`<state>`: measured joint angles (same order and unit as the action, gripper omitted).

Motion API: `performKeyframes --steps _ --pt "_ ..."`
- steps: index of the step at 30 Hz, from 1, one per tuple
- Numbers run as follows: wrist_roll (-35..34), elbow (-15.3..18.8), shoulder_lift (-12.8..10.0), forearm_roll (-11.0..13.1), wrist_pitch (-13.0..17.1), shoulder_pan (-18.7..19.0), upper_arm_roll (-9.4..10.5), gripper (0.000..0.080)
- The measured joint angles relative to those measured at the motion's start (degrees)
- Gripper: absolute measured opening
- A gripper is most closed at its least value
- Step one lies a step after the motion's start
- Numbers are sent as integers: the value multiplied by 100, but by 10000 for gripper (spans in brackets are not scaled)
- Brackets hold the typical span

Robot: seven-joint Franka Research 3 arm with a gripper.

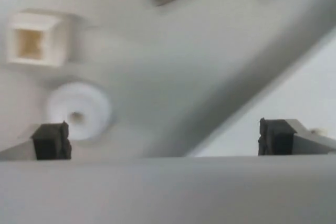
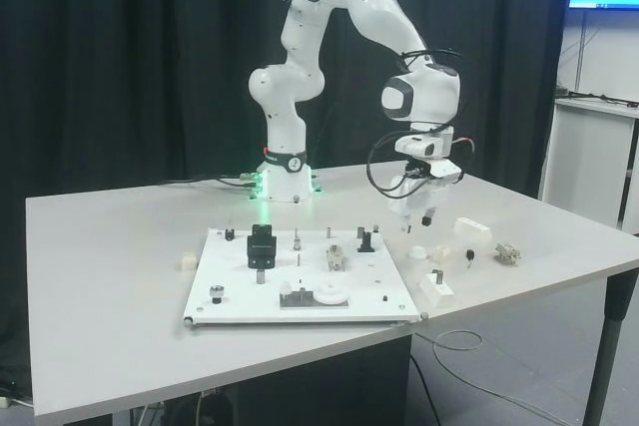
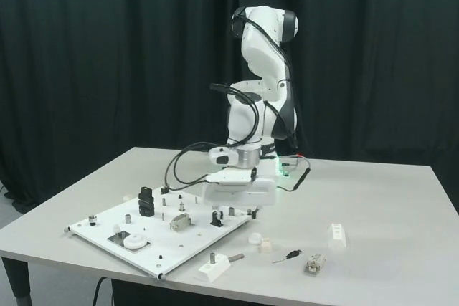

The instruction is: Remove large gear.

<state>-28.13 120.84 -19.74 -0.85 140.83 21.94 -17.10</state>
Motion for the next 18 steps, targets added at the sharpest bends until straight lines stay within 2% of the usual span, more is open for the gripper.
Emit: performKeyframes --steps 8,18 --pt "158 -79 -11 -201 314 -422 -11 800" --pt "653 -352 -108 -183 419 -1026 8 800"
